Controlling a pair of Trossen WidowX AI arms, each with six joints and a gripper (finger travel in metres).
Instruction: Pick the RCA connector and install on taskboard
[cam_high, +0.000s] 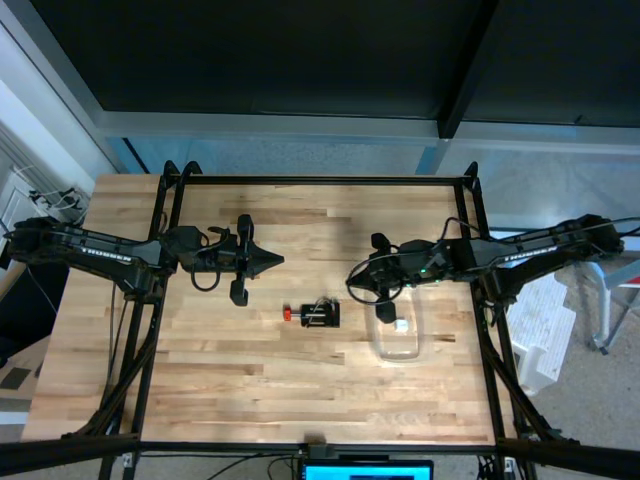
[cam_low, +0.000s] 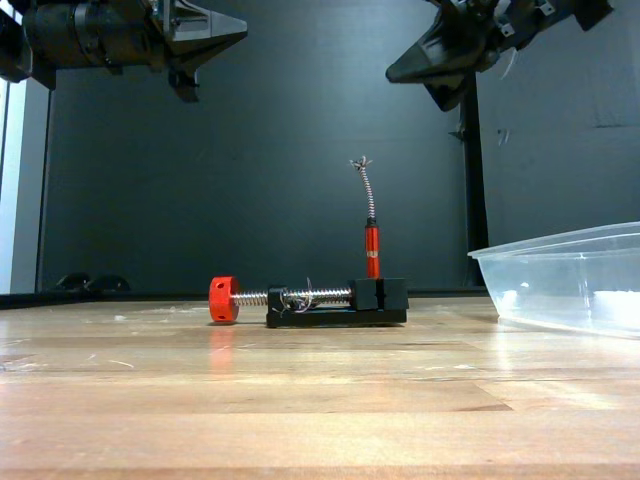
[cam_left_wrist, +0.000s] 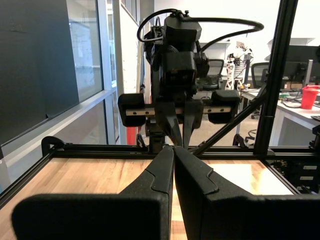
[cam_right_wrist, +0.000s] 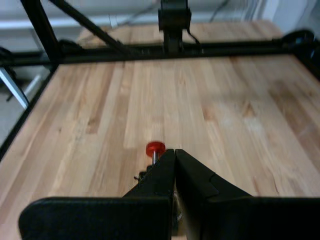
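High view: we note the taskboard (cam_high: 318, 314) mid-table. The left gripper (cam_high: 278, 260) hangs beyond it leftward, the right gripper (cam_high: 352, 282) rightward, near a clear tray (cam_high: 396, 352).
Low view: both hang high.
Wrist views: both pincers clenched, empty.
RCA connector: we cannot find it.

a pale wood plank surface (cam_high: 250, 370) sits inside a black metal frame (cam_high: 320, 180). dark wall panels (cam_high: 250, 50) stand behind it. beyond lies a bright office with glass partitions (cam_left_wrist: 85, 60), desks (cam_left_wrist: 300, 112) and chairs (cam_left_wrist: 257, 75).
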